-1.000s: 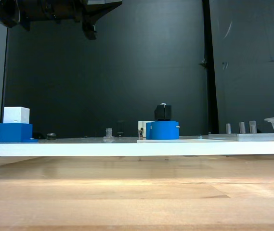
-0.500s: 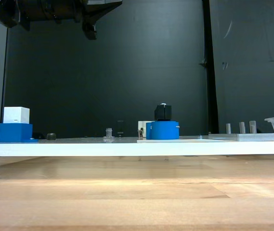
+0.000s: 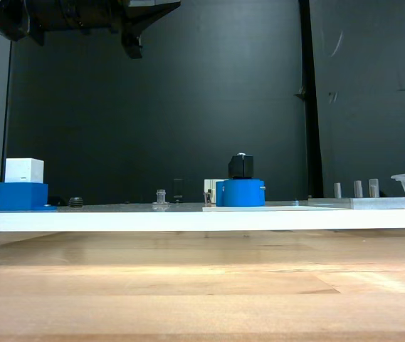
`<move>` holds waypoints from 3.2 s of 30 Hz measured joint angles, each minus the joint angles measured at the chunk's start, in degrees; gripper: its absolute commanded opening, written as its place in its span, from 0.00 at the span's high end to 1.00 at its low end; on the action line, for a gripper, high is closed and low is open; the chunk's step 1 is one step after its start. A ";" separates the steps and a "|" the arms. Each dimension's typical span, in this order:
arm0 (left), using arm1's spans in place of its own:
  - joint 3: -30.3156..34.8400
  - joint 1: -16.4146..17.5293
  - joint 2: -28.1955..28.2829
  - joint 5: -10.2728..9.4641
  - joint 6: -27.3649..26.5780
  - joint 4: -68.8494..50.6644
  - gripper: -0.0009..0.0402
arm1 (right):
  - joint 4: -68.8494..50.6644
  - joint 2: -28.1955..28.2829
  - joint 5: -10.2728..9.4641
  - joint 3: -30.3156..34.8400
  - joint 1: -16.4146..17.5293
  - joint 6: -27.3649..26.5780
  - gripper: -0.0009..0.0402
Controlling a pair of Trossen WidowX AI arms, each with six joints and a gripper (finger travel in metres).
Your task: Pick the 16mm cylinder and install on the taskboard
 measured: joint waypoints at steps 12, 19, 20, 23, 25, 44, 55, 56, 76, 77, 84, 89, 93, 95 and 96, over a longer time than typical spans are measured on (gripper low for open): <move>0.00 0.00 -0.02 0.00 0.00 0.02 0.98 | 0.74 5.35 0.00 3.15 -6.91 -4.17 0.96; 0.00 0.00 0.00 0.00 0.00 0.00 0.98 | 0.74 10.10 0.39 7.76 -10.27 -7.96 0.96; 0.00 0.00 -0.02 0.00 0.02 0.00 0.98 | 0.76 10.84 0.44 8.37 -10.67 -8.46 0.96; 0.00 0.00 -0.02 -0.02 0.02 0.02 0.98 | 0.87 12.81 0.46 10.10 -11.65 -10.32 0.96; 0.00 0.00 0.00 -0.02 0.02 0.00 0.98 | 1.03 13.94 0.44 11.10 -12.52 -10.93 0.96; 0.00 0.00 0.00 0.00 0.00 0.02 0.98 | 2.78 27.06 0.50 22.80 -16.13 -14.99 0.96; 0.00 0.00 0.00 0.00 0.00 0.00 0.98 | 6.51 31.15 0.48 23.32 -16.59 -15.47 0.96; 0.00 0.00 0.00 0.00 0.02 0.02 0.98 | 6.88 31.39 0.48 23.32 -16.59 -15.56 0.96; 0.00 0.00 0.00 -0.02 0.02 -0.02 0.98 | 10.45 34.71 0.52 23.30 -16.74 -17.84 0.96; 0.02 0.00 0.00 0.00 0.00 -0.02 0.98 | 10.45 34.71 0.55 23.28 -16.74 -17.86 0.96; 0.00 0.00 0.00 0.00 0.02 -0.02 0.98 | 11.21 35.23 0.72 22.29 -16.74 -17.97 0.96; 0.00 0.00 0.02 -0.02 0.02 -0.02 0.98 | 12.37 36.35 0.70 22.18 -16.74 -18.38 0.96; 0.00 0.00 0.02 0.00 0.02 0.00 0.98 | 12.35 36.39 0.70 22.18 -16.72 -18.38 0.96; 0.02 0.00 0.02 -0.02 0.00 -0.02 0.98 | 12.35 36.41 0.70 22.16 -16.72 -18.38 0.96; 0.02 0.00 0.02 0.00 0.02 -0.02 0.98 | 12.35 36.41 0.70 22.16 -16.72 -18.36 0.96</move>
